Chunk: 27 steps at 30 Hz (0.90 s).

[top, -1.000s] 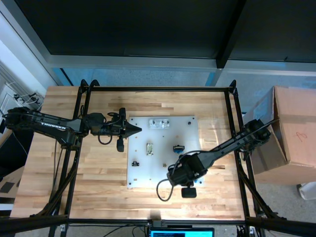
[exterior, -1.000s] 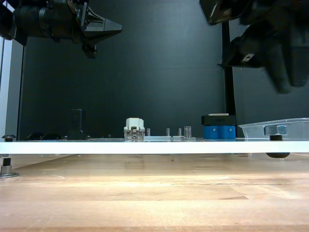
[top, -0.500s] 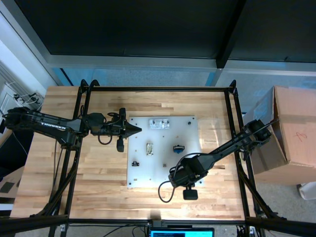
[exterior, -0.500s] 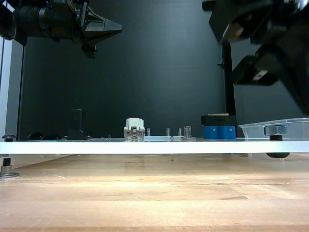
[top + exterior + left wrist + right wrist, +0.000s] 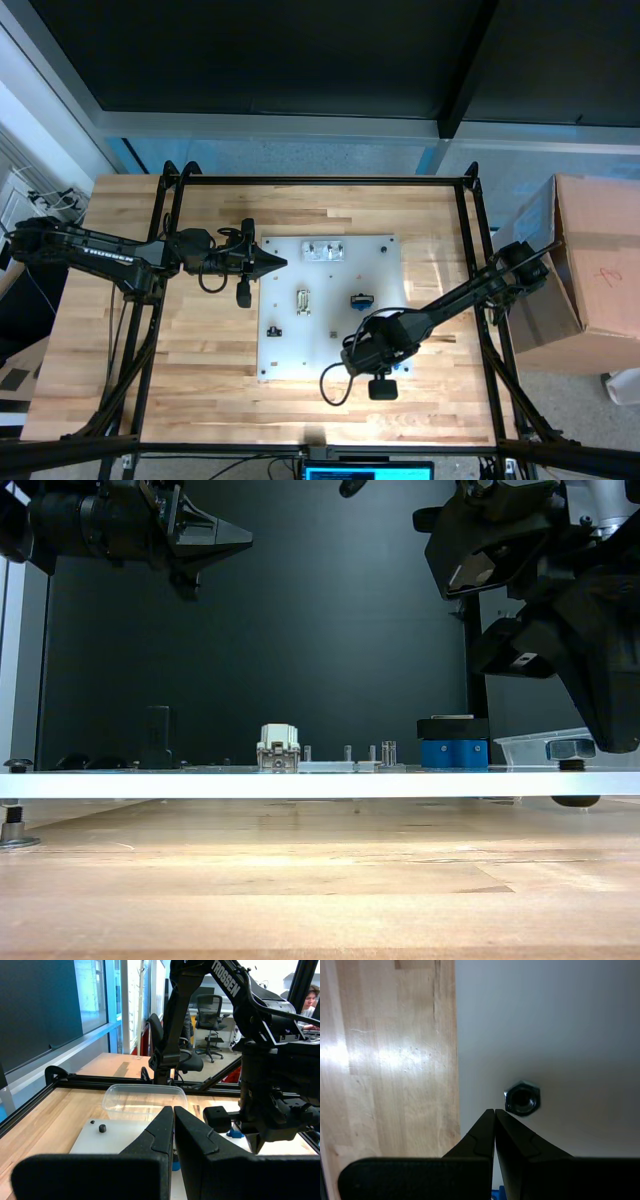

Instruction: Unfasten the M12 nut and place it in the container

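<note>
Silver on the white board [image 5: 300, 350], the M12 nut [image 5: 522, 1098] sits on top of its black stud [image 5: 571, 765] near the board's near right edge. Your low view shows it in front of the clear container [image 5: 144, 1102], not inside it. Your right gripper [image 5: 494, 1111] points down at the board with its fingers pressed together and nothing between them. Its tip is just beside the nut, apart from it, on the side toward the board's edge and the wooden tabletop [image 5: 200, 340]. In the low view the right arm's dark bulk hangs over the nut and covers part of the container. Your left gripper [image 5: 173, 1109] is held high over the board's left edge, pointing level across toward the right arm, its fingers closed on each other and empty.
</note>
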Motion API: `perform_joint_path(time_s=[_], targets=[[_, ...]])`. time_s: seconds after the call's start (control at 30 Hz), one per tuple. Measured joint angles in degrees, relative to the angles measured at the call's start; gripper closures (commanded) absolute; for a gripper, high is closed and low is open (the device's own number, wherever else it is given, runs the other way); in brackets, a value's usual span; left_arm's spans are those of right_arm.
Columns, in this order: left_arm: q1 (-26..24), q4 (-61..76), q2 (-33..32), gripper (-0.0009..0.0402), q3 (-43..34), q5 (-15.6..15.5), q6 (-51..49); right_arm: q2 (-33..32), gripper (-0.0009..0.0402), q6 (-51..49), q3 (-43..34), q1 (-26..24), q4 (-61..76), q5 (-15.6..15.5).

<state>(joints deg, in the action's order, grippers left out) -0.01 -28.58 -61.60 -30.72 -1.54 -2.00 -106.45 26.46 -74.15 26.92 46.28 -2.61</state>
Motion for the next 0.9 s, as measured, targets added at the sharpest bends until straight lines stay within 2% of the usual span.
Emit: perform_joint_path(time_s=[0.1, 0.13, 0.2, 0.3, 0.4, 0.63, 0.67, 0.9], targets=[[0.0, 0.0, 0.0, 0.0393, 0.0, 0.0, 0.0, 0.1, 0.0393, 4.2, -1.2, 0.2, 6.5, 14.3], [0.0, 0.0, 0.0, 0.0393, 0.0, 0.0, 0.0, 0.2, 0.0393, 5.8, -1.9, 0.2, 8.7, 17.9], [0.0, 0.0, 0.0, 0.0393, 0.0, 0.0, 0.0, 0.4, 0.0393, 6.4, -3.1, -0.1, 10.2, 19.8], [0.0, 0.0, 0.0, 0.0393, 0.0, 0.0, 0.0, 0.5, 0.0393, 6.3, -3.7, 0.2, 10.3, 17.9], [0.0, 0.0, 0.0, 0.0393, 0.0, 0.0, 0.0, 0.5, 0.0393, 6.2, -4.2, 0.1, 9.9, 13.3], [0.0, 0.0, 0.0, 0.0393, 0.0, 0.0, 0.0, 0.5, 0.0393, 6.0, -5.2, 0.2, 8.0, -3.1], [0.0, 0.0, 0.0, 0.0393, 0.0, 0.0, 0.0, 0.5, 0.0393, 5.7, -5.2, 0.3, 7.3, -4.0], [0.0, 0.0, 0.0, 0.0393, 0.0, 0.0, 0.0, -1.5, 0.0393, 3.6, -4.7, 0.5, 4.6, -4.9]])
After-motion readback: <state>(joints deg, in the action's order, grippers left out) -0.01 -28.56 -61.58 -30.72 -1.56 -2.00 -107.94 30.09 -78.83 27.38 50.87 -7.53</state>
